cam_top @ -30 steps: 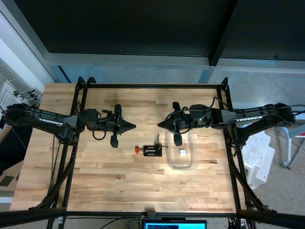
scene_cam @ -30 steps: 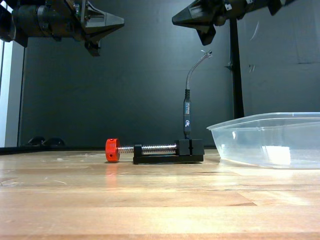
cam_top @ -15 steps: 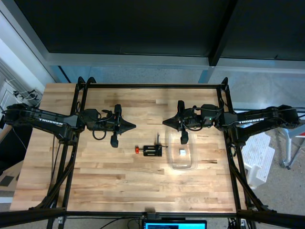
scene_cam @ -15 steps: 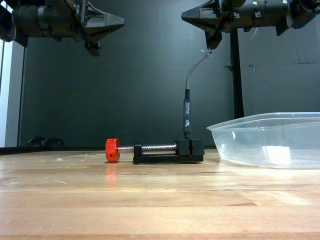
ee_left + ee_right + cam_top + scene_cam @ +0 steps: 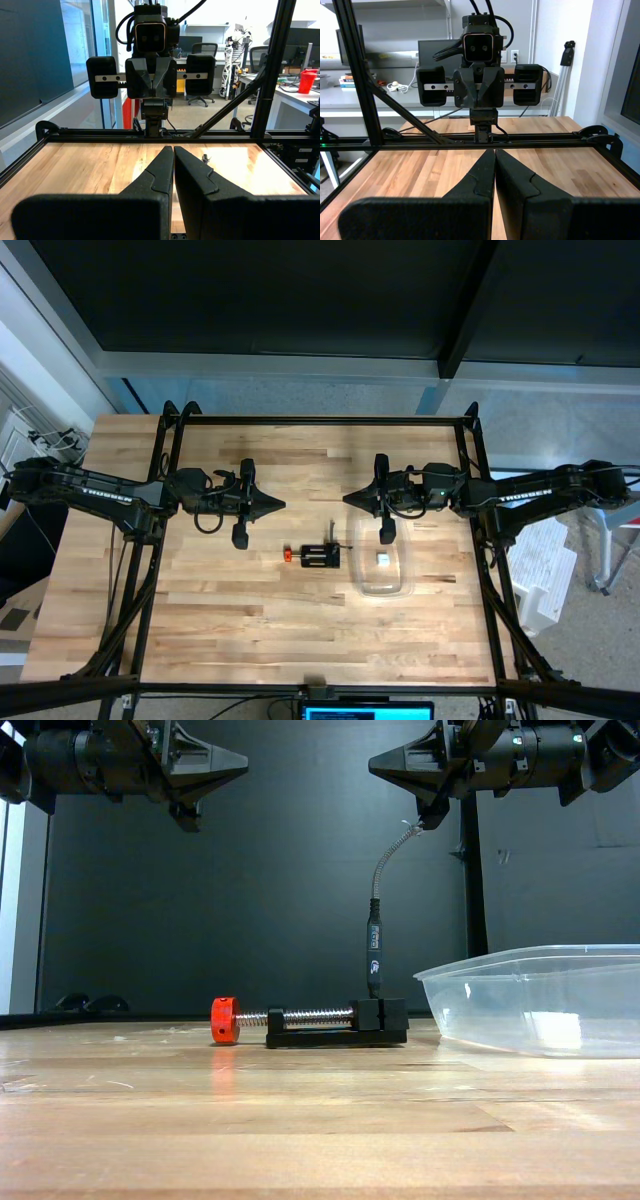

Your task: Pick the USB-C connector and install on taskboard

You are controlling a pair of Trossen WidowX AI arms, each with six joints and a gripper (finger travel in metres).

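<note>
The taskboard (image 5: 318,557) (image 5: 335,1022), a small black block with an orange-red knob on a screw, lies mid-table. A slim dark plug, the USB-C connector (image 5: 373,952) (image 5: 331,532), stands upright in the block's right end, with a braided cable stub curving up from it. My left gripper (image 5: 283,505) (image 5: 245,762) (image 5: 173,148) hangs shut and empty high above the table, left of the block. My right gripper (image 5: 345,500) (image 5: 371,763) (image 5: 494,150) is also shut and empty, level and high, just right of the cable tip and apart from it.
A clear plastic tray (image 5: 383,585) (image 5: 530,1005) sits on the table right of the block, with a small white square bit (image 5: 382,559) inside. A black frame rail (image 5: 320,420) runs round the wooden table.
My right gripper has drawn back to the right and levelled out, away from the cable tip. The left arm, the block and the plug have not moved.
</note>
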